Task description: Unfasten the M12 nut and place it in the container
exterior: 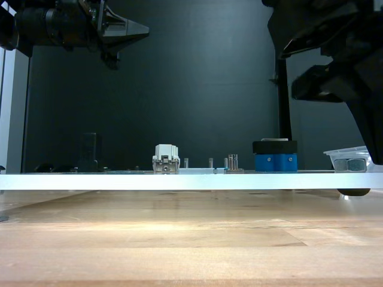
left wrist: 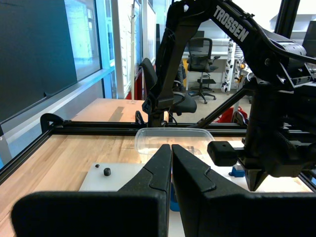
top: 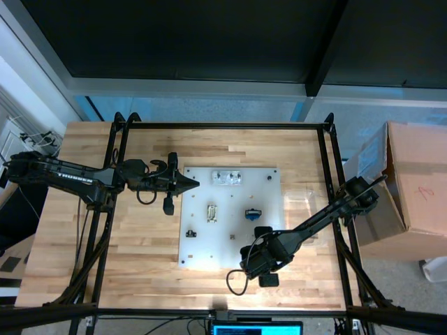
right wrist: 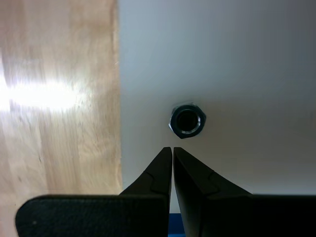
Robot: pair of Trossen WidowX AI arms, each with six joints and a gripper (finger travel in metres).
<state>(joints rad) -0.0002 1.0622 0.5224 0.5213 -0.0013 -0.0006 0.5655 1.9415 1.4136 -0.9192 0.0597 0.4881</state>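
Nut check: the small silver hexagonal M12 nut (right wrist: 186, 120) sits on its stud, low against the white task board (right wrist: 237, 59), with nothing gripping it. The right end effector (right wrist: 172, 148) hangs just beside it, fingers pressed together on nothing. The left end effector (top: 190, 183) hovers high over the board's far left, also pressed together. A clear plastic container (top: 300, 197) stands on the wooden table (top: 140, 237) by the board's right edge.

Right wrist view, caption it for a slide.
Right gripper shut, empty, above the silver nut, seemingly on its stud; left gripper shut, aloft at the white board's left edge.
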